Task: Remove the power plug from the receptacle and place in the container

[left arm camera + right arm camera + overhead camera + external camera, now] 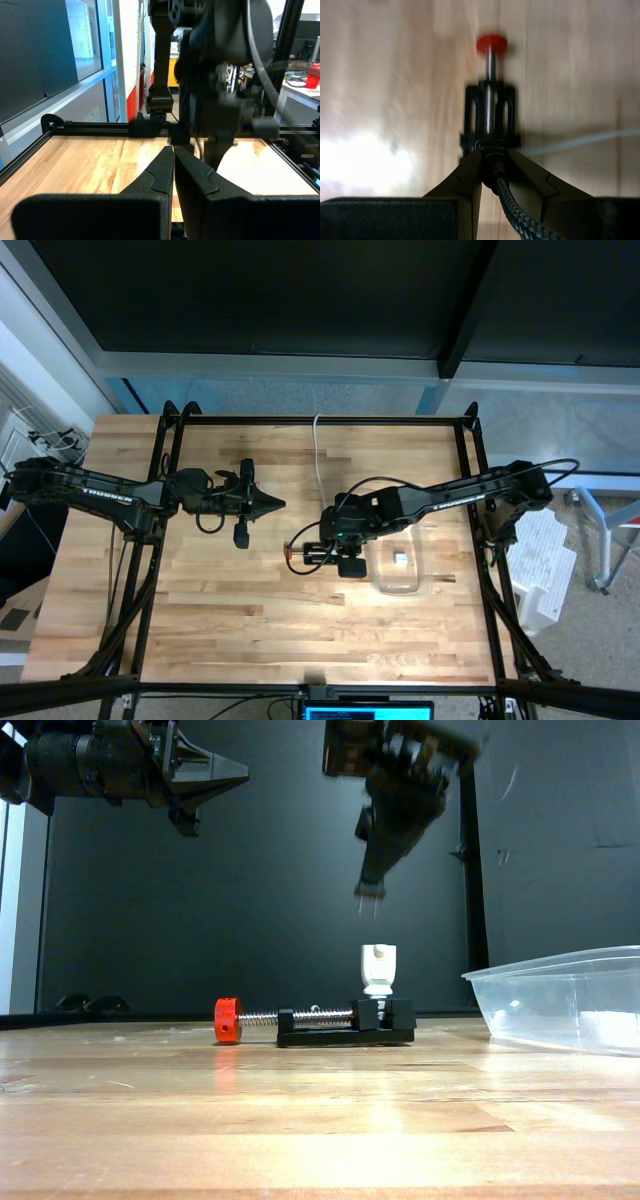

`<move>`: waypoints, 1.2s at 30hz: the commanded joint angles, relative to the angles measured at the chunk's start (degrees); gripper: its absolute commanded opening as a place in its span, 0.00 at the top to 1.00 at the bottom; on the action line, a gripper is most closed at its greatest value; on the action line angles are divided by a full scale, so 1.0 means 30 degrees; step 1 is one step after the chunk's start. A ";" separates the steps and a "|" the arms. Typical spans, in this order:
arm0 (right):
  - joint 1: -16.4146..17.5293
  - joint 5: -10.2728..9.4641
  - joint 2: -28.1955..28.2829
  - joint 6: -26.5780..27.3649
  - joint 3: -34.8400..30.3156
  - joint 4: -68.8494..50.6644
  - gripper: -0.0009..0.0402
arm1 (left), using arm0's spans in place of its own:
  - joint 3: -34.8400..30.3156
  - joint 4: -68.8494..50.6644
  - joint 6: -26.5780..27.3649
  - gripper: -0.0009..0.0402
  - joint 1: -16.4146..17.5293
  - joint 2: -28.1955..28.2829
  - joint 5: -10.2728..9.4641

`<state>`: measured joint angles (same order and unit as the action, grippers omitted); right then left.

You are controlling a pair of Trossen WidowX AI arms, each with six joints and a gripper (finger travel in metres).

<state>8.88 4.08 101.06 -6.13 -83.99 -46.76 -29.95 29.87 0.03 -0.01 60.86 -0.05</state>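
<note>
**Plug's out of the outlet, hanging right over the vise**

The right pincer (492, 156) is clamped tight on the little black plug (368, 895) and holds it straight above the vise (345, 1025). The two prongs point down, with clear air between them and the white outlet (378, 965). I'd guess a straight-up pull, so the prongs don't bind. The vise, red knob (228, 1020) and all, is probably there to pin the outlet down so it doesn't lift too. The clear tray (560, 1005) sits on the table (200, 590) just to the right of the vise, so the carry should be short. The left pincer (275, 504) hovers well left of the vise, closed on nothing, out of the way.
</note>
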 commanded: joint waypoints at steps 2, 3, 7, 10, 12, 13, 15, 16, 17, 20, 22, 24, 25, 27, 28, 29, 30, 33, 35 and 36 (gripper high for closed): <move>0.0000 0.0073 0.0299 0.0051 -0.0641 -0.1064 0.98 | 0.0000 -0.0007 -0.0007 0.98 0.0000 0.0000 0.0007; 0.0007 0.0066 0.0291 0.0051 -0.0692 -0.1151 0.98 | 0.0000 -0.0007 -0.0007 0.98 0.0007 0.0000 0.0007; 0.0007 0.0051 -0.0036 0.0044 -0.0692 -0.1617 0.98 | 0.0000 0.0022 -0.0007 0.98 0.0000 -0.0015 0.0007; 0.0007 0.0066 -0.0160 -0.0007 -0.0678 -0.2084 0.98 | 0.0000 -0.0007 -0.0007 0.98 0.0007 0.0007 0.0007; 0.0029 0.0066 -0.0299 -0.0015 -0.0663 -0.2353 0.98 | 0.0000 -0.0007 -0.0007 0.98 0.0000 0.0000 0.0007; 0.0044 0.0058 -0.0372 -0.0015 -0.0641 -0.2375 0.98 | 0.0000 0.0000 -0.0007 0.98 0.0000 -0.0007 0.0007; 0.0058 0.0058 -0.0532 -0.0007 -0.0597 -0.2448 0.98 | 0.0000 0.0015 -0.0007 0.98 0.0000 -0.0015 0.0007; 0.0087 0.0073 -0.0648 0.0000 -0.0546 -0.2586 0.98 | 0.0000 0.0000 -0.0007 0.98 0.0007 -0.0007 0.0007; 0.0095 0.0073 -0.0736 0.0022 -0.0495 -0.2761 0.98 | 0.0000 -0.0007 -0.0007 0.98 0.0000 0.0007 0.0007; 0.0131 0.0102 -0.1180 0.0022 -0.0051 -0.3089 0.98 | 0.0000 -0.0007 -0.0007 0.98 0.0000 0.0000 0.0007; 0.0175 0.0102 -0.1632 0.0015 0.0444 -0.3075 0.98 | 0.0000 0.0022 -0.0007 0.98 0.0000 -0.0022 0.0007; 0.0211 0.0124 -0.2113 -0.0015 0.0991 -0.3089 0.98 | 0.0000 0.0000 -0.0007 0.98 0.0007 0.0000 0.0007; 0.0277 0.0131 -0.2382 -0.0022 0.1282 -0.3089 0.98 | 0.0000 -0.0007 -0.0007 0.98 0.0000 0.0000 0.0007; 0.0423 0.0131 -0.2965 -0.0029 0.1967 -0.3067 0.98 | 0.0000 -0.0007 -0.0007 0.98 0.0000 0.0000 0.0007; 0.0488 0.0131 -0.3249 -0.0080 0.2331 -0.3067 0.98 | 0.0000 0.0007 -0.0007 0.98 0.0000 0.0000 0.0007; 0.0546 0.0138 -0.3548 -0.0240 0.2703 -0.3067 0.98 | 0.0000 0.0007 -0.0007 0.98 0.0000 -0.0015 0.0007; 0.0597 0.0138 -0.3847 -0.0335 0.3111 -0.3045 0.98 | 0.0000 0.0007 -0.0007 0.98 0.0000 -0.0015 0.0007; 0.0787 0.0138 -0.4634 -0.0393 0.4393 -0.3016 0.98 | 0.0000 -0.0007 -0.0007 0.98 0.0000 0.0000 0.0007; 0.0918 0.0248 -0.5224 -0.0714 0.5348 -0.2878 0.98 | 0.0000 0.0000 -0.0007 0.98 0.0007 0.0000 0.0007; 0.0954 0.0423 -0.5493 -0.1064 0.5807 -0.2776 0.98 | 0.0000 0.0000 -0.0007 0.98 0.0000 0.0000 0.0007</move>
<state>11.55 4.78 85.47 -8.08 -68.23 -55.57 -29.93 29.87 0.03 -0.01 60.84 -0.05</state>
